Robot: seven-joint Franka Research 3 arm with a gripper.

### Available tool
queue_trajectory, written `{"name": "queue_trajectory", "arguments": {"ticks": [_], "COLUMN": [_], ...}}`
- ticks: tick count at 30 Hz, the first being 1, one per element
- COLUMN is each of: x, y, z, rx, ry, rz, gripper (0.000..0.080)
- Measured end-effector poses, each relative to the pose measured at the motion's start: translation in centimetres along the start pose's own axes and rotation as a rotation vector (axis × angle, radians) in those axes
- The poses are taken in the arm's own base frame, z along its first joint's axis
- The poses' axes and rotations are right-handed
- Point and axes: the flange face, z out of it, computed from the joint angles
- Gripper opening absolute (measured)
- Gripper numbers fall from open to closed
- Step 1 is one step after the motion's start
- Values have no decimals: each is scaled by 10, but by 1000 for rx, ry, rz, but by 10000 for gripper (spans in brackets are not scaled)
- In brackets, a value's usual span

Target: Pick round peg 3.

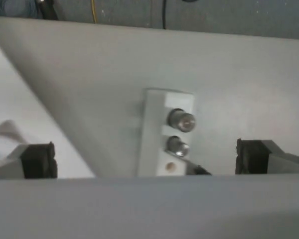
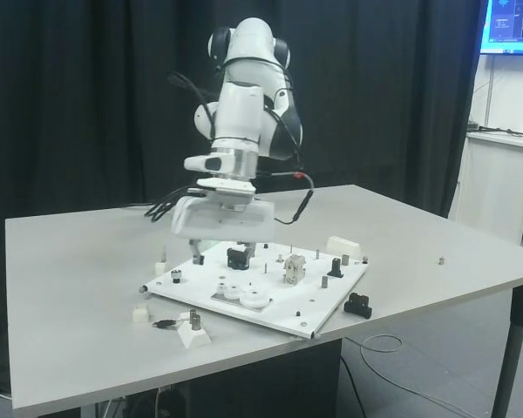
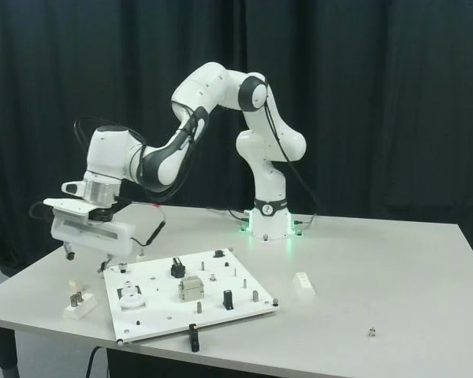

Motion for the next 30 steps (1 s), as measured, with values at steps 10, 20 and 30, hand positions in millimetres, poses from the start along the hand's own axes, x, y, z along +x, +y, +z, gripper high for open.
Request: {"name": "queue_trajectory", "arguments": {"ticks": [10, 20, 30], "x": [19, 34, 37], "y": [25, 37, 41], "z": [34, 63, 79], "rx": [11, 32, 32], "ry": [-32, -84, -143], "rz": [-16, 38, 50], "gripper": [800, 800, 800]}}
